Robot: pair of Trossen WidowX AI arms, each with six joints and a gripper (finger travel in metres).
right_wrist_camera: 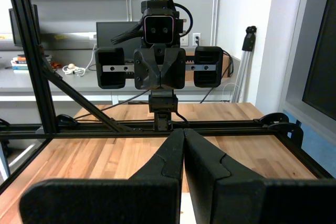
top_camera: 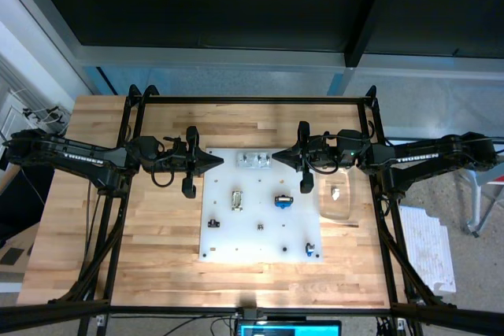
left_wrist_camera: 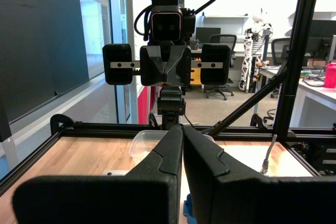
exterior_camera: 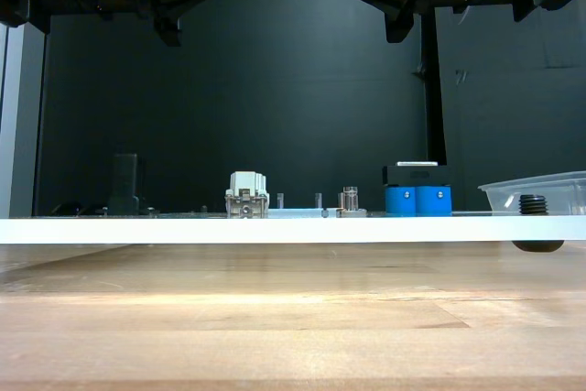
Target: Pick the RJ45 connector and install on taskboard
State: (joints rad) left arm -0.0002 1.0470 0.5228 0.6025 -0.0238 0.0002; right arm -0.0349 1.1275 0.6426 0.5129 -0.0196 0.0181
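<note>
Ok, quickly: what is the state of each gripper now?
Left gripper: shut, empty, raised over the board's far left corner.
Right gripper: shut, empty, raised over its far edge.

TROSSEN marks left arm [top_camera: 79, 159] and right arm [top_camera: 413, 157].

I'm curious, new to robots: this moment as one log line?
left gripper shut, high over board | right gripper shut, high over board | connector: cannot tell
</note>
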